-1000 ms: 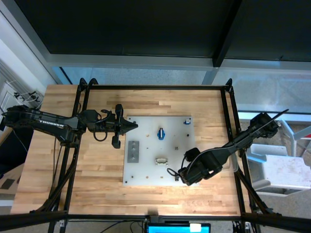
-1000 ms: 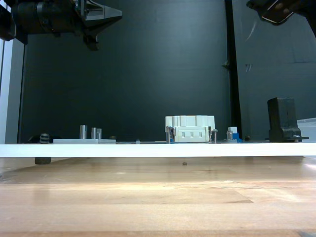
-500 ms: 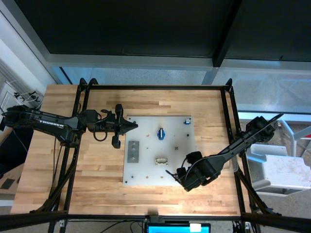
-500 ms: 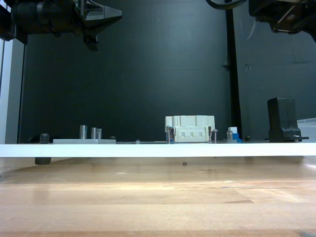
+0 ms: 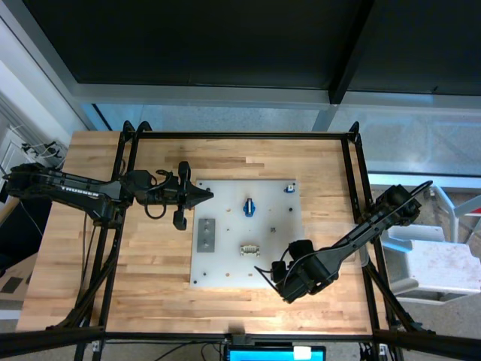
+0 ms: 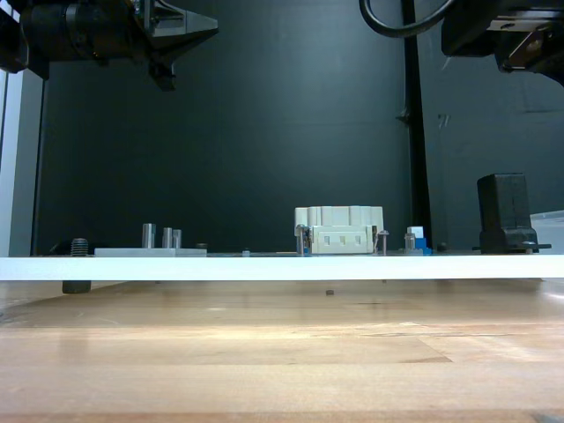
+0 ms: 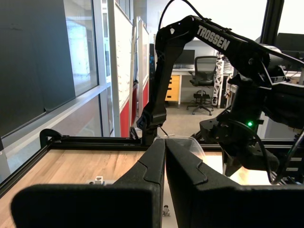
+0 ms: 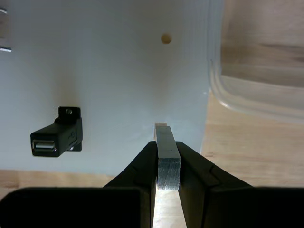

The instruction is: Pick the 16mm bar and place in it's hole on the taskboard

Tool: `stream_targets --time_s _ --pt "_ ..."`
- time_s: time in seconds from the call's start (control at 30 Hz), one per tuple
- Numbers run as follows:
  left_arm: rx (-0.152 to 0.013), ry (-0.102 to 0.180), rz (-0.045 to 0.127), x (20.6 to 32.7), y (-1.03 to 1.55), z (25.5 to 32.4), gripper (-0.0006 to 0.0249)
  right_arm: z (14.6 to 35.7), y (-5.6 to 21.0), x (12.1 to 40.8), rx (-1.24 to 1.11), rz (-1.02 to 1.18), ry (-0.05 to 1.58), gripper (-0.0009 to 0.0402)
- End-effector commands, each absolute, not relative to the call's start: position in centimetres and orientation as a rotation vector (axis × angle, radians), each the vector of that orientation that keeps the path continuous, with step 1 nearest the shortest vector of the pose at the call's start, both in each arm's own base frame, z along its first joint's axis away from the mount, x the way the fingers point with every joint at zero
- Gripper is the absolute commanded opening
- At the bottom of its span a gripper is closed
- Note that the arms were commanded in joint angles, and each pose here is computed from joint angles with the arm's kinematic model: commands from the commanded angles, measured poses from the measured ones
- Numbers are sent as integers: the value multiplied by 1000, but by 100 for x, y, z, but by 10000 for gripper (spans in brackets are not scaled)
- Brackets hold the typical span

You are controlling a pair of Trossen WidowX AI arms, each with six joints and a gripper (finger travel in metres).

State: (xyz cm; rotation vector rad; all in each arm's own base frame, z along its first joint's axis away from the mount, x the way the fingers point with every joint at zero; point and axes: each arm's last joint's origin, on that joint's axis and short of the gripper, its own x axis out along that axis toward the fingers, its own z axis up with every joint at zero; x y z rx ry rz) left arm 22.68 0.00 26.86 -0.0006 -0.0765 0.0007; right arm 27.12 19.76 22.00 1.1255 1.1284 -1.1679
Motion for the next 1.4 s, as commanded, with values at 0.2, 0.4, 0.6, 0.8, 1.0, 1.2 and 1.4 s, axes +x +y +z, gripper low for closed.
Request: stream_targets --time_s 0.2,0.4,0.6,0.8,1.0,1.2,1.4 --pt "0 -77 0 2268 0 2686 0 2150 1970 2689 1151 -1213 1110 0" --pt "-1 -77 0 2268 0 2686 0 2093 1989 2678 1172 -1205 1103 0" --pt "0 -77 0 2268 0 2686 0 2047 2004 2679 1187 -1187 1101 0" --pt "-1 -77 1 2268 1 2686 0 2027 2009 2676 1180 -1191 1103 0" --pt "0 -77 0 2268 0 2686 0 1999 2016 2686 1177 -1192 1104 0" --pt "0 -77 1 2268 1 2686 0 1979 2010 2678 1172 -1198 1104 0" --pt "-1 -77 0 2268 0 2686 0 1937 2013 2684 1187 -1183 1102 0"
